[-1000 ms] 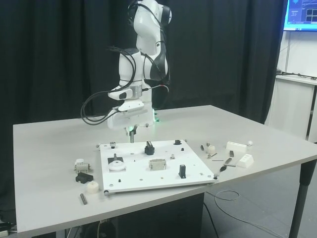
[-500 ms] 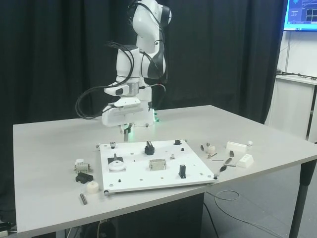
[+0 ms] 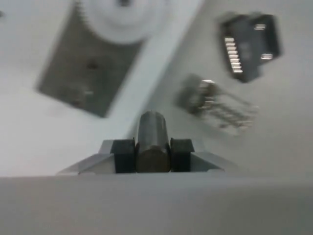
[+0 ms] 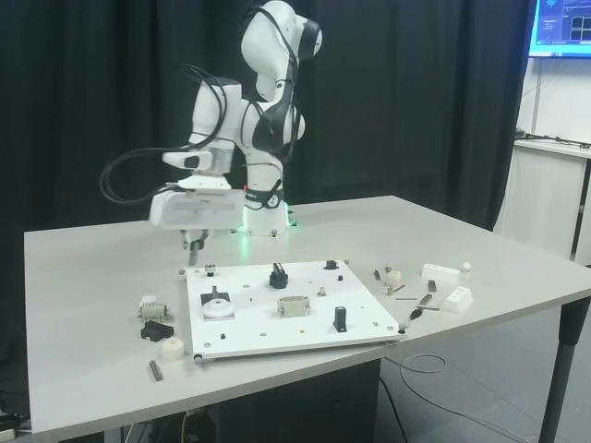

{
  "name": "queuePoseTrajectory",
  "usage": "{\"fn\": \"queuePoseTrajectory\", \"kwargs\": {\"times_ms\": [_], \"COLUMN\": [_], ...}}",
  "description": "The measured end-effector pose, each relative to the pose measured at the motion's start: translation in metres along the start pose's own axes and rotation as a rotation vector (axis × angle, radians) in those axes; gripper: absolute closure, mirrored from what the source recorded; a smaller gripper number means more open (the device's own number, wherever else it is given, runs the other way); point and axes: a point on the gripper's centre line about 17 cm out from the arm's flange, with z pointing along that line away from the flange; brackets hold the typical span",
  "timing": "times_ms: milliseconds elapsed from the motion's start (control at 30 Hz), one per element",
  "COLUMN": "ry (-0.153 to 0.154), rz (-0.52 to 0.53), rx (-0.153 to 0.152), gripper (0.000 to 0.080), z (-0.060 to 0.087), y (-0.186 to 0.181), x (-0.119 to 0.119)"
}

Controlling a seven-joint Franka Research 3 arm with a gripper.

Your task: Place round peg 4.

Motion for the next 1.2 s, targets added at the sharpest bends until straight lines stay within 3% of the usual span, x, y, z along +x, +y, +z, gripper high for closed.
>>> {"fn": "queuePoseTrajectory", "kwargs": {"times_ms": [233, 500, 733, 1200], "ry": [-0.008, 0.006, 0.031, 0.051], "rz": [-0.005, -0.001, 0.018, 0.047], "rx": [-0.052, -0.073, -0.065, -0.013], "gripper": [0.0653, 0.0653, 0.0653, 0.0653], "z": [0.008, 0.024, 0.040, 0.063], "y": [0.044, 0.080, 0.102, 0.120], "x": [0.005, 0.018, 0.028, 0.044]}}
